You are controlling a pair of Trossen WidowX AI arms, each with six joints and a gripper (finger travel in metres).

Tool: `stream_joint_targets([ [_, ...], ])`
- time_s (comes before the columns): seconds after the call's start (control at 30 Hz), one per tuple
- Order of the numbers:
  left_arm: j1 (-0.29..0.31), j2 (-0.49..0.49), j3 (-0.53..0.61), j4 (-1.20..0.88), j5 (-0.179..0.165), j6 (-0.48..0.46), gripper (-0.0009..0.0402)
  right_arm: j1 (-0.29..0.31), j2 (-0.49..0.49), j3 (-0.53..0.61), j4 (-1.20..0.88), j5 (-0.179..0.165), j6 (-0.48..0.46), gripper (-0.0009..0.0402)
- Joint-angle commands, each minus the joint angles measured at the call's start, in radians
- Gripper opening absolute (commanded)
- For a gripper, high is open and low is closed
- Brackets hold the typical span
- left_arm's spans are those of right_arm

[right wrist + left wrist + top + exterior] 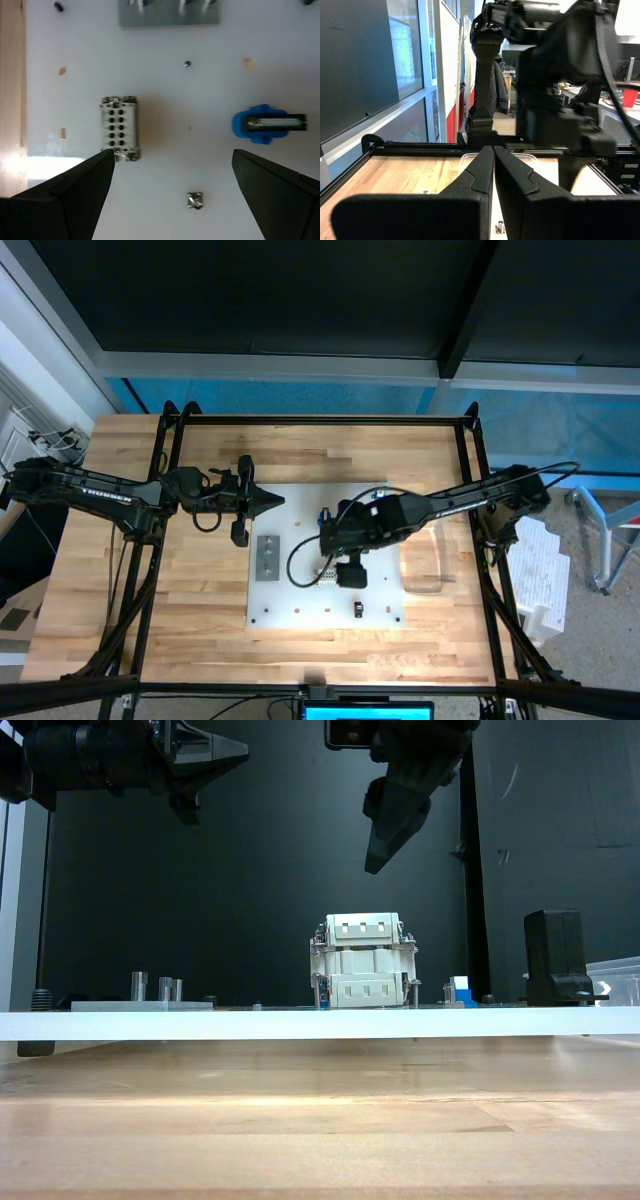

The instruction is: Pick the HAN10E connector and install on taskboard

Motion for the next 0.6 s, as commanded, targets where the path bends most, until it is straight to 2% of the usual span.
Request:
stream_joint_targets([
  [0.03,0.000,0.000,0.000,0.000,0.000,0.000,0.0001,-0.022,-0.071,-0.067,0.060,0.000,-0.001,0.0317],
  [0.27,0.000,0.000,0.000,0.000,0.000,0.000,0.0001,-0.067,-0.223,-0.179,0.147,0.000,-0.042,0.0241],
  [0.37,0.000,0.000,0.000,0.000,0.000,0.000,0.0001,-0.098,-0.281,-0.227,0.195,0.000,-0.054,0.0195],
  [0.6,0.000,0.000,0.000,0.000,0.000,0.000,0.0001,-0.166,-0.400,-0.334,0.323,-0.010,-0.148,0.0077],
])
